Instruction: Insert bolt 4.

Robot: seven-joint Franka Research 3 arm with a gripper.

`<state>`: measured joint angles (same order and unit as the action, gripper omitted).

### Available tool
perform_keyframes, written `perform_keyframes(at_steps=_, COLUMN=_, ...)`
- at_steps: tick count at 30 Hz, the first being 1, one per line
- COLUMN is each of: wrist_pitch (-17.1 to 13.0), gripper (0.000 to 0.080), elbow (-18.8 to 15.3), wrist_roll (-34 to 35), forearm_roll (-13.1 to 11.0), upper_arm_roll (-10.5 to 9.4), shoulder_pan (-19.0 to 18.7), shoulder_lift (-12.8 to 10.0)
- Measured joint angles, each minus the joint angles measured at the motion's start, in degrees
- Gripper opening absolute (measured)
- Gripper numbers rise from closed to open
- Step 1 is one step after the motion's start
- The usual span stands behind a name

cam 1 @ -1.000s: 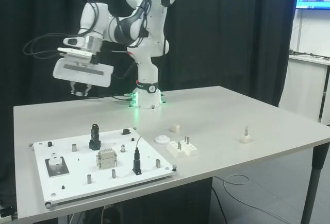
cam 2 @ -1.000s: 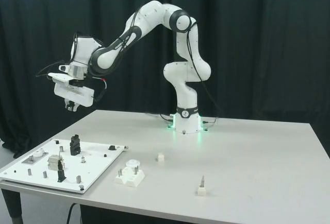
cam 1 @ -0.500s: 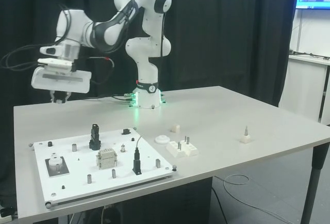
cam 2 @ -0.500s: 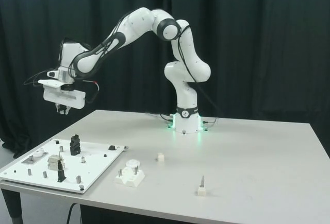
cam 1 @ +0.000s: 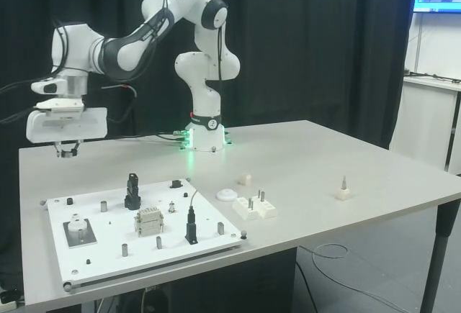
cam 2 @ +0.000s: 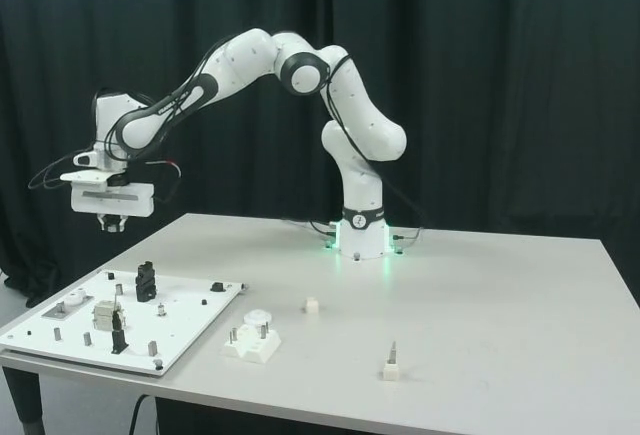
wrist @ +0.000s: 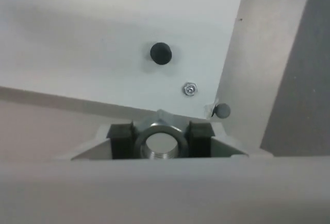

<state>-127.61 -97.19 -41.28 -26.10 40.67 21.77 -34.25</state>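
My gripper (wrist: 161, 139) is clenched on bolt 4 (wrist: 140, 145), which sits between my 2 black finger pads (wrist: 121, 141). In the wrist view it shows end-on as a threaded grey metal ring with a hollow middle. Past it lies a corner of the white board (wrist: 103, 33). A round black knob (wrist: 161, 53) stands on that corner, a small hex nut (wrist: 190, 88) sits nearer the edge, and a second black knob (wrist: 223, 111) marks the very tip. Beside the board runs a strip of the grey surface (wrist: 268, 54). In the first room view my arm (cam 1: 130, 39) reaches out from its base, where a green light (cam 1: 189, 137) glows. There my gripper (cam 1: 66, 151) hangs well above the surface (cam 1: 324, 155), over the far left corner of the board (cam 1: 108, 245) and touching nothing. The second room view shows the same: the gripper (cam 2: 108, 223) is high over the far end of the board (cam 2: 185, 330). Well apart from me, on the other side of the board, stand a white block with 2 pins (cam 1: 253, 209), a white disc (cam 1: 227, 196), a small white cube (cam 1: 245, 179) and, farther off, a small white stand with 1 pin (cam 1: 343, 192).
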Motion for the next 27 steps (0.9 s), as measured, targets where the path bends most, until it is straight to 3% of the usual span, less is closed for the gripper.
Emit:
perform_keyframes(at_steps=7, wrist_pitch=3.58, gripper=0.0224, elbow=4.12, wrist_roll=-10.44, forearm_roll=0.0, upper_arm_roll=-0.73, shoulder_pan=2.04, shoulder_lift=-3.32)
perform_keyframes(at_steps=19, wrist_pitch=8.68, gripper=0.0224, elbow=12.06, wrist_roll=-15.55, forearm_roll=0.01, upper_arm_roll=-0.74, shoulder_pan=2.68, shoulder_lift=-9.81)
perform_keyframes(at_steps=27, wrist_pitch=10.37, gripper=0.0224, elbow=16.62, wrist_roll=-19.5, forearm_roll=0.07, upper_arm_roll=-0.73, shoulder_pan=3.15, shoulder_lift=-13.69)
